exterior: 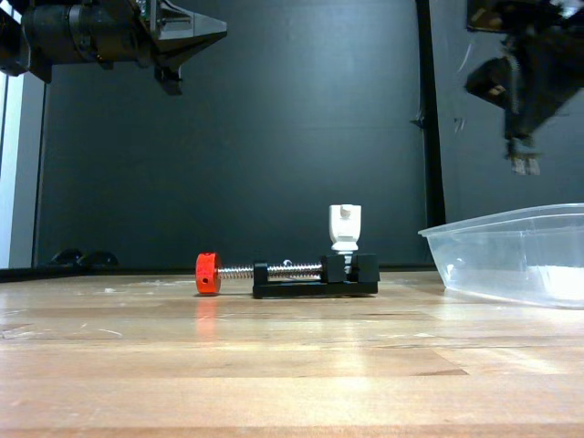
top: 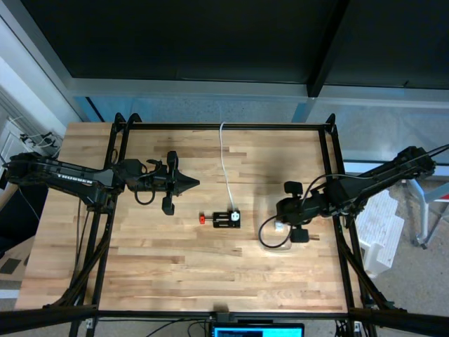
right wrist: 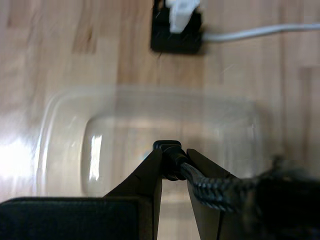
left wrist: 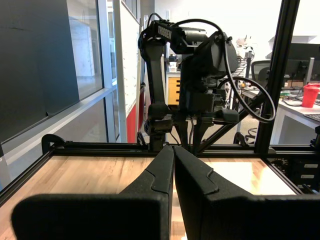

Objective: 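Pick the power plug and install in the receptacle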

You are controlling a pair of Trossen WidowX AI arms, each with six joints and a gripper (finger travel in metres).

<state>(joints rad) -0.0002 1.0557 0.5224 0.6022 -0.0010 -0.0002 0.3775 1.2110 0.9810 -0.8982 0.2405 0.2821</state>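
**Right tool clenched on the plug above the tray; left tool shut and idle**

The right tool (right wrist: 174,161) was clenched on the power plug (right wrist: 167,149), a tiny black, square-edged piece pinched between the tips of its two dark, tapered fingers (right wrist: 150,175). The gap between the fingers was only as wide as the plug. A black braided cord (right wrist: 215,189) ran back from the plug along the inside of one finger. The tool hung in the air, clear of the tabletop (top: 175,274), toward the right edge.

Directly under it lay a clear plastic tray (right wrist: 60,115), shallow and round-cornered, with glossy walls that let the wood grain show through. The plug was above the tray, not touching it.

The receptacle (exterior: 344,224), a small white socket head, stood upright near the middle of the tabletop. It was clamped in a low black vise (exterior: 315,276) with a bare metal screw and a red knob (exterior: 208,273) pointing toward the left edge. Its white cable (top: 226,158) ran across the wood to the far edge. Open wood separated the vise from the tray.

The left tool (left wrist: 173,150) was raised over the left half of the tabletop. Its matte black fingers were pressed together, holding nothing, and pointed toward the right edge. A black metal frame (top: 224,127) bordered the pale, planked tabletop.
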